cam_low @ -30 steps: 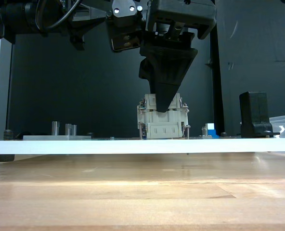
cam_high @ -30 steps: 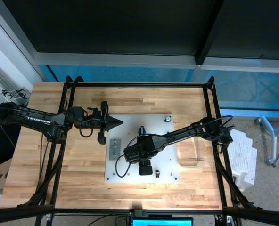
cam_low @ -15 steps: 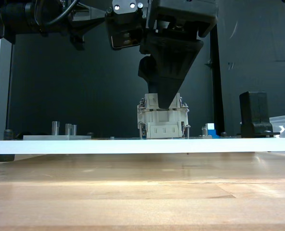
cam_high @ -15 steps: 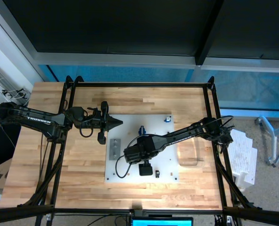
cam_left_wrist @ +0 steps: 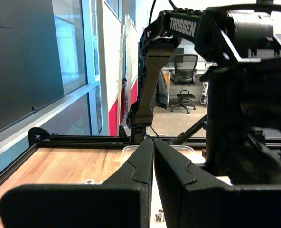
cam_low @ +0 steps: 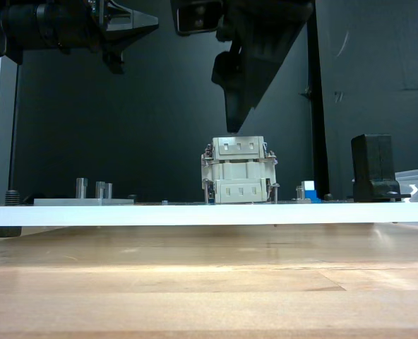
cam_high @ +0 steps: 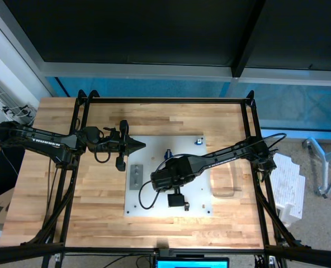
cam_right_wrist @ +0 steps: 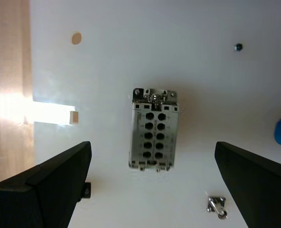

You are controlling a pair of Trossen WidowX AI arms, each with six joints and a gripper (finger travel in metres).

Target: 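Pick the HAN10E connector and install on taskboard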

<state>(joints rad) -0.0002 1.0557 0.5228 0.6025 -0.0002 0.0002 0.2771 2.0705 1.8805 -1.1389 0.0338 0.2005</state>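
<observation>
Starting on the left: the left gripper (cam_high: pixel 141 145) hangs over the far-left corner of the taskboard (cam_high: pixel 149 205), pointing toward the right. Its fingers (cam_left_wrist: pixel 145 156) are pressed flat against each other with nothing between them.

Next over, a grey block (cam_high: pixel 136 176) sits on the left part of the board. In the low view it's just a flat slab with a few short pegs on top.

Around the middle of the board is the HAN10E connector (cam_low: pixel 237 173), standing upright on the white plate with its pin holes facing up. In the right wrist view you can count two rows of holes and see a metal end piece. The right gripper (cam_low: pixel 231 124) points straight down right above it, with a thin gap between tip and connector, so no contact. Its fingers (cam_right_wrist: pixel 45 183) are spread wide on either side, gripping nothing.

Further right there's a small blue part (cam_low: pixel 308 190) behind the connector, then a chunky black fitting (cam_low: pixel 373 168) on the board. Past the board's right edge, a clear tray (cam_high: pixel 224 180) sits on the wooden table (cam_high: pixel 70 212).
</observation>
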